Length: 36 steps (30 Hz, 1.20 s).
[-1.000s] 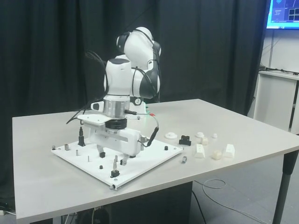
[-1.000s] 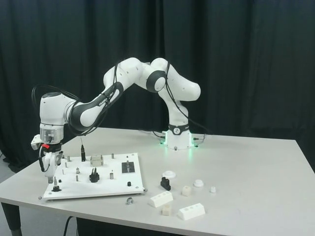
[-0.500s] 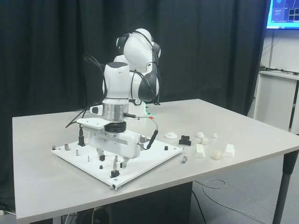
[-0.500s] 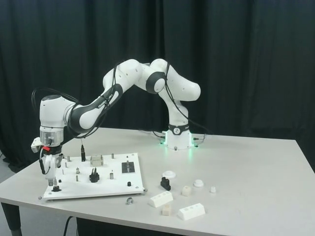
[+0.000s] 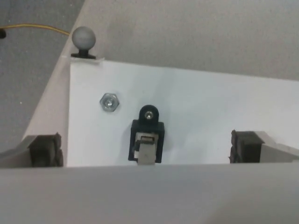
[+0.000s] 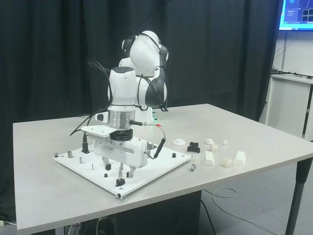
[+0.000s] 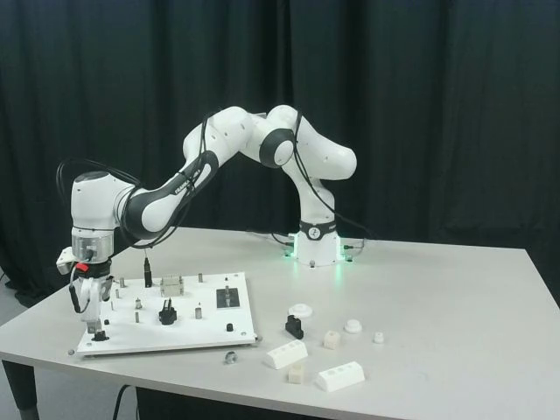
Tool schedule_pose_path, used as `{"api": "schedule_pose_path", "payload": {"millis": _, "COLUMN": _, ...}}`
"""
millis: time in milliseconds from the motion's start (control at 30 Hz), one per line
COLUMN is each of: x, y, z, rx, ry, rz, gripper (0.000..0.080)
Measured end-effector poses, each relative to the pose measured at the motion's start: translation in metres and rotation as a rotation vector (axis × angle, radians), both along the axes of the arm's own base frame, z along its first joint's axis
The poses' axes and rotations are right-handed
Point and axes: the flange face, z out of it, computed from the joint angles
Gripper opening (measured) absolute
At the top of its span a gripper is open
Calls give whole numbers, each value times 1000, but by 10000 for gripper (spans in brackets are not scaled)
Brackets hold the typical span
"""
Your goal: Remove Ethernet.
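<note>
Tool: the tool hung over the white board's near corner, fingers spread wide, holding nothing.
Plug: the Ethernet plug sat in its black socket between the fingers, touching neither.
Nut: a grey nut lay just beside the socket, at its 10 o'clock.
Risk: the fingers might slip off the plug, or the board might lift if its latch held.
Containers: none seen; loose white blocks lay on the counter, well apart.
</note>
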Motion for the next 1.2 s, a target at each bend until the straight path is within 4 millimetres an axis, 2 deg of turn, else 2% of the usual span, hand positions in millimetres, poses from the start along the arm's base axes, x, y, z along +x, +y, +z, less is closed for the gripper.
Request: {"api": "schedule_pose_path", "payload": {"millis": 1200, "x": -2, "y": 0, "z": -18, "rx": 4, "ry": 18, "rz": -13, "gripper": 800}}
